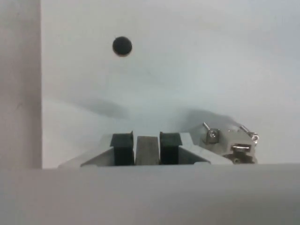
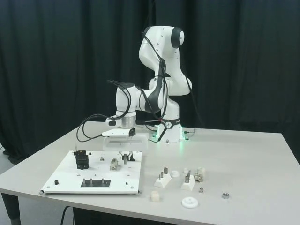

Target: Insert square peg 3.

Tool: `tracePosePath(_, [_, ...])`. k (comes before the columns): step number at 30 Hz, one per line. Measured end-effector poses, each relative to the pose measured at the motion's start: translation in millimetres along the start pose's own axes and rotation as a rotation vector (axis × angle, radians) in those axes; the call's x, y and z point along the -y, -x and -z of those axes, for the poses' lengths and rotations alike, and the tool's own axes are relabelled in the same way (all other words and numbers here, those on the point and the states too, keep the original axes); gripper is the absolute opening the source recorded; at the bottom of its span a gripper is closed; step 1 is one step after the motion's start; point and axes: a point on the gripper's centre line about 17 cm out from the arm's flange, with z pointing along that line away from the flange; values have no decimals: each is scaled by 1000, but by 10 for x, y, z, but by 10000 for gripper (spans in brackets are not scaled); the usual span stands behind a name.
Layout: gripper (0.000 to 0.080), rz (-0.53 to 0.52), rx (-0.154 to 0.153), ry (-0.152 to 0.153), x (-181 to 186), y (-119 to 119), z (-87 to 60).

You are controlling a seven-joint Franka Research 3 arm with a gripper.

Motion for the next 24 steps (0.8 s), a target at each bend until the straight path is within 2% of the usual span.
tracePosePath(17, [115,60,-8,0,71,153,-164])
tracePosePath(24, [115,58,-13,-10,105,191,-205])
